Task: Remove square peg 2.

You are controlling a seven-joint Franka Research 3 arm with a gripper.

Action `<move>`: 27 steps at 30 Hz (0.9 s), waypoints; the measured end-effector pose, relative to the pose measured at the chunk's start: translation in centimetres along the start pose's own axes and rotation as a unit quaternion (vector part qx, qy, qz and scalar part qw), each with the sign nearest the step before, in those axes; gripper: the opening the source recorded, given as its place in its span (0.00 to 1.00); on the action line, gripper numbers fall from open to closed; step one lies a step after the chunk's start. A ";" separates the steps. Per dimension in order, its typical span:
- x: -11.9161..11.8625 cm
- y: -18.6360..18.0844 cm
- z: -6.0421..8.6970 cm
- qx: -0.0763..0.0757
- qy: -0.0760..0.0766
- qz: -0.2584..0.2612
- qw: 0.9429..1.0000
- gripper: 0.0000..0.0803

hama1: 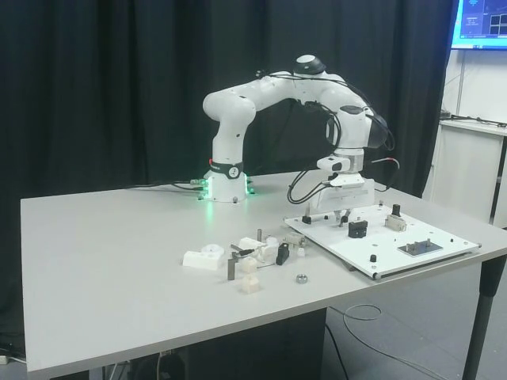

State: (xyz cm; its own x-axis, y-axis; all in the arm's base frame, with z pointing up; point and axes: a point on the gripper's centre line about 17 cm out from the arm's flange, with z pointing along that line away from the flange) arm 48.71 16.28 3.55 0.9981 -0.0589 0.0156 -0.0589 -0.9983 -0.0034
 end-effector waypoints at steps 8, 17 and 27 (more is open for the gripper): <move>0.0 0.0 -1.1 0.001 0.005 0.002 1.000 0.09; 0.2 -0.1 -3.1 0.003 0.014 0.005 1.000 0.09; 0.1 0.1 -4.5 -0.002 0.013 0.008 1.000 0.09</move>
